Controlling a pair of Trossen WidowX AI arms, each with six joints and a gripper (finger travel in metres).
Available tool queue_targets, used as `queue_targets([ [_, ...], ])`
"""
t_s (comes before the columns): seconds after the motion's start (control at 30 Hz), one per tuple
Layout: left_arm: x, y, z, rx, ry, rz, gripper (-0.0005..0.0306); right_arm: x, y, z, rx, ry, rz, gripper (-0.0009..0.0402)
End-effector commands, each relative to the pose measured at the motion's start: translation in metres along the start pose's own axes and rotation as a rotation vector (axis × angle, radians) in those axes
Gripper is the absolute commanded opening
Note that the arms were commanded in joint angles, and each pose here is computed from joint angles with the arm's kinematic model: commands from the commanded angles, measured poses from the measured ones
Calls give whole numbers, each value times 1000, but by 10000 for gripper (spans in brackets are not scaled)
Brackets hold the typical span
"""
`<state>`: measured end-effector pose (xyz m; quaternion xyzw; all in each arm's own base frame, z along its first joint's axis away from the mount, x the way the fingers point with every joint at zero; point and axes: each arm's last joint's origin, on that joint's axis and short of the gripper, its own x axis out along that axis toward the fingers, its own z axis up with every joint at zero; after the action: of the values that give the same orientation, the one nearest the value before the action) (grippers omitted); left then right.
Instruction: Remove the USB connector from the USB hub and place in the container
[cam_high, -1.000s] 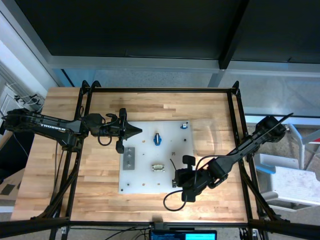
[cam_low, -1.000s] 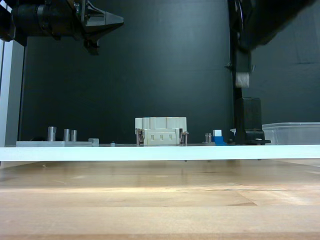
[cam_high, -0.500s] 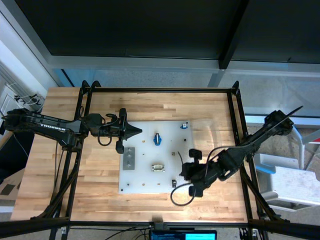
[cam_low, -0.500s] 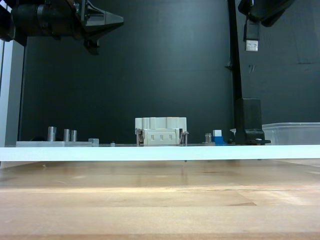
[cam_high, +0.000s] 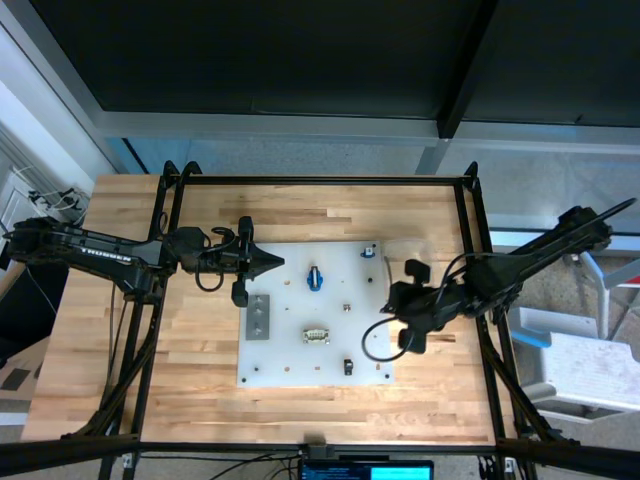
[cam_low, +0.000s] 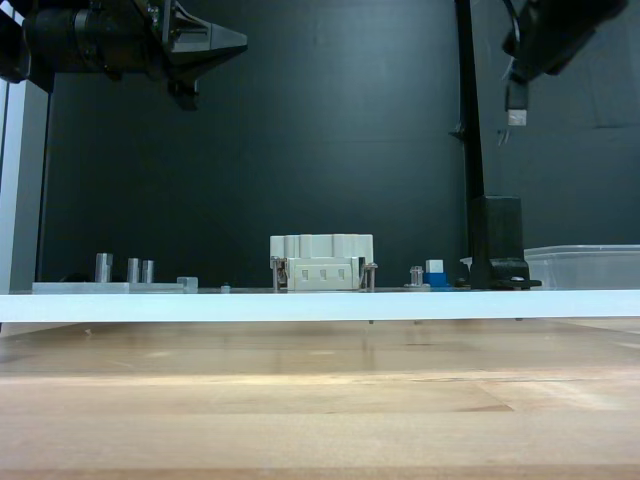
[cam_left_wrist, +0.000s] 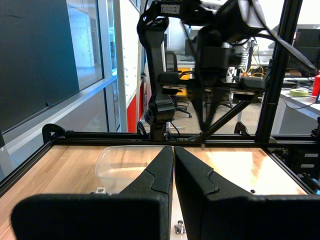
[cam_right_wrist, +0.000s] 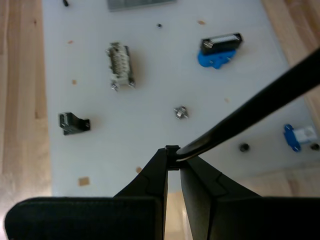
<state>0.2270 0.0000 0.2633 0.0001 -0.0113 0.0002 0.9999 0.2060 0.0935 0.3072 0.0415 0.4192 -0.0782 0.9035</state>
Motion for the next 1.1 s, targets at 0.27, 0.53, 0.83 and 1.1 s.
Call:
queue_targets([
  [0.27, 0, 0, 0, 0, -1, 0, 1, -8, -45, -30, 82, 34, -53, 0],
  [0.53, 0, 0, 0, 0, -1, 0, 1, -7, -65, -48, 135, 87, -43, 0],
  [0.83, 0, 0, 0, 0, 0, 0, 1, -5, -69, -59, 141, 118, -41, 0],
  [1.1, 0, 0, 0, 0, 0, 0, 1, 4, -71, -70, 168, 199, -7, 0],
])
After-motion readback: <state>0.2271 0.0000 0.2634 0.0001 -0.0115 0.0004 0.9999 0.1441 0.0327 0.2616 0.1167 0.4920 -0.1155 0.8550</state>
